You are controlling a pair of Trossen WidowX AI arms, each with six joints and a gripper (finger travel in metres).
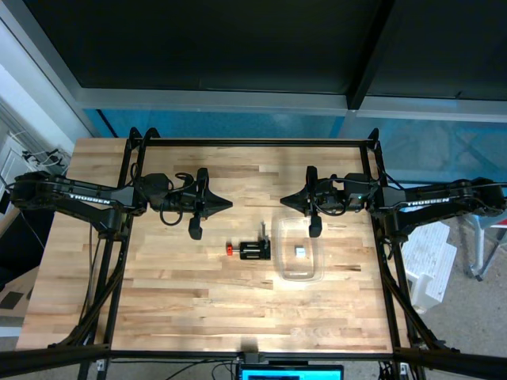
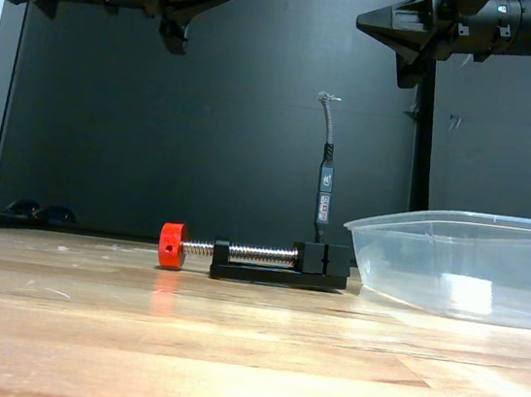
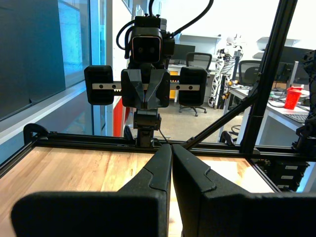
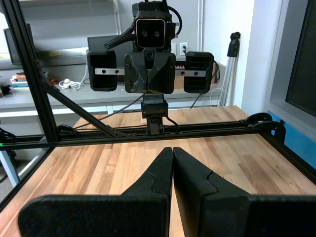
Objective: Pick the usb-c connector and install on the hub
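While standing unheld atop the vise (image 2: 282, 259) near the middle of the table (image 1: 158, 317): plug (image 2: 325, 192), cable (image 2: 329, 119) rising free. Probable hazard: tilting off under the cable's lean if only part-seated; depth not discernible. Left gripper (image 1: 230, 204) and right gripper (image 1: 283, 200) clenched empty, above the far half.

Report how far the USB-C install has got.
Done: the connector stands upright on the vise, its cable rising free, nothing holding it; the tray holds only the white block. In hand: nothing; the left gripper and right gripper are shut, empty, high over the table, facing each other. Left: nothing visible, though full seating cannot be judged.
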